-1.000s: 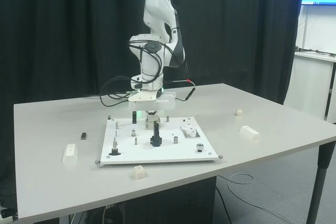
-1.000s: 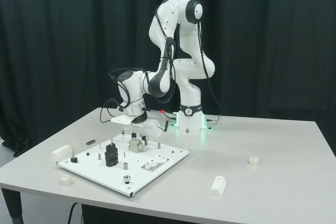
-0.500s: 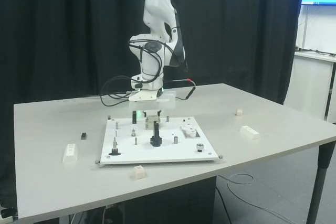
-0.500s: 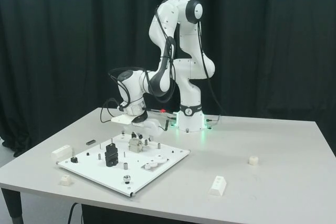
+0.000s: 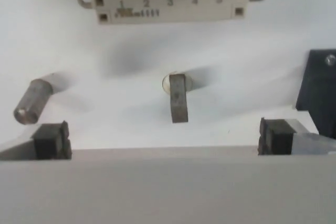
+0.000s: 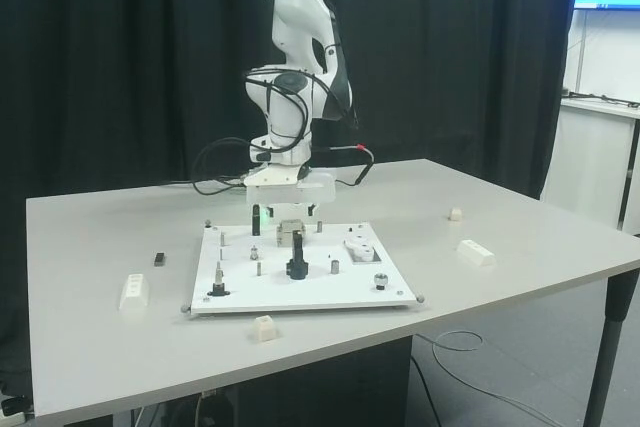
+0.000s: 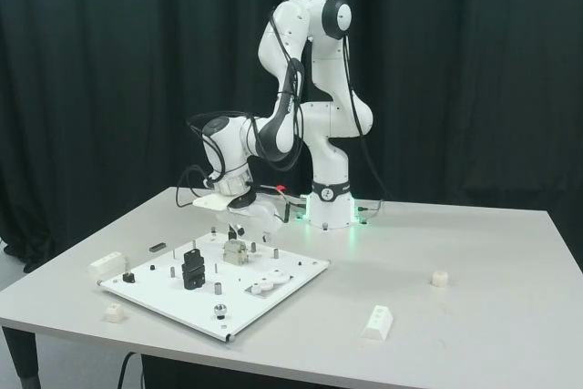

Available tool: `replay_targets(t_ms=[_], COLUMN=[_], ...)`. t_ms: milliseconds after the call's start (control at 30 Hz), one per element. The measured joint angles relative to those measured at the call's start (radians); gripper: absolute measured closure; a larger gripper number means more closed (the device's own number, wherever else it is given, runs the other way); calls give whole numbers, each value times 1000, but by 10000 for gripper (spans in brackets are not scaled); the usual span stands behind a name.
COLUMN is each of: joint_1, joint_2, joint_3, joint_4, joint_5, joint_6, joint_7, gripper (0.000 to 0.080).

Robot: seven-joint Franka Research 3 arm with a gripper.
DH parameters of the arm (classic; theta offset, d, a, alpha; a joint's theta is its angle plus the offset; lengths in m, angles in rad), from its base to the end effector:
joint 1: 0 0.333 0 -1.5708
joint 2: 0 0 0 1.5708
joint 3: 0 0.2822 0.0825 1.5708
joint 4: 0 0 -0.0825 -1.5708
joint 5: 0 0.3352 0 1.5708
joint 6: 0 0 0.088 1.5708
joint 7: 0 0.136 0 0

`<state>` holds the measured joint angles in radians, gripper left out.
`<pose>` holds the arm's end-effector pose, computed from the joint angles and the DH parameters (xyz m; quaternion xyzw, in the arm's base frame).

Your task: Insert square peg 3.

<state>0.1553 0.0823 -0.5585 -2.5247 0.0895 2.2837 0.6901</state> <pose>0.3577 -0.1534 0.2090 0.8244 -0.5447 -0.1533 0.0148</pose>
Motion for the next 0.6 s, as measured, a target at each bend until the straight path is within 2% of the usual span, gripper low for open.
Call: replay_targets(t_ms=[300,600], joint_1=[0,-3], joint_2=[-26,-57], joint_3=[0,-7], joint_4=[4,4], joint_5=[-13,-16], joint_6=[-35,-53], joint_7=[59,-17], gripper=[3,3])
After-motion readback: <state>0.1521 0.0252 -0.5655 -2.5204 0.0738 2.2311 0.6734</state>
